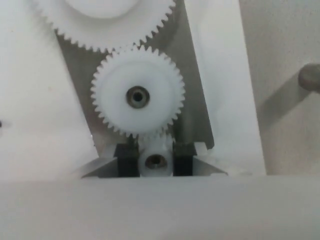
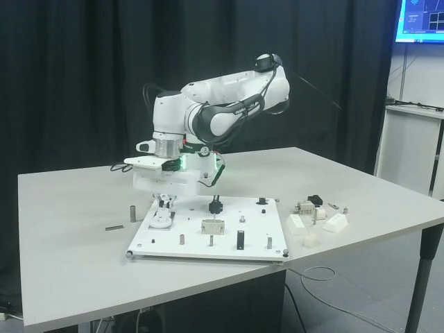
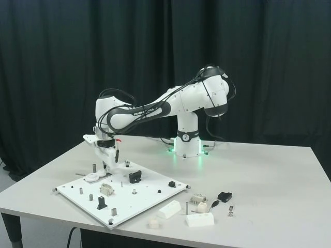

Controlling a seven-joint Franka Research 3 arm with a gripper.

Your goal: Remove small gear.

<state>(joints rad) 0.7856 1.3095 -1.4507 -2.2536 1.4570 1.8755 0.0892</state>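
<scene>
The gripper (image 1: 155, 159) stands low over the white board (image 2: 229, 239), its two black fingers (image 1: 126, 159) closed against either side of the small gear (image 1: 155, 161). That gear sits on its peg, meshed with the middle gear (image 1: 137, 93), which meets the large gear (image 1: 107, 22) beyond.

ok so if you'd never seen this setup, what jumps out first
The white arm bends low from its base at the table's far side, its hand down over the near corner of the white board. In the wrist view the black fingertips flank the small gear, which meshes with a middle gear beside a larger one. Loose white blocks lie off the board.
</scene>
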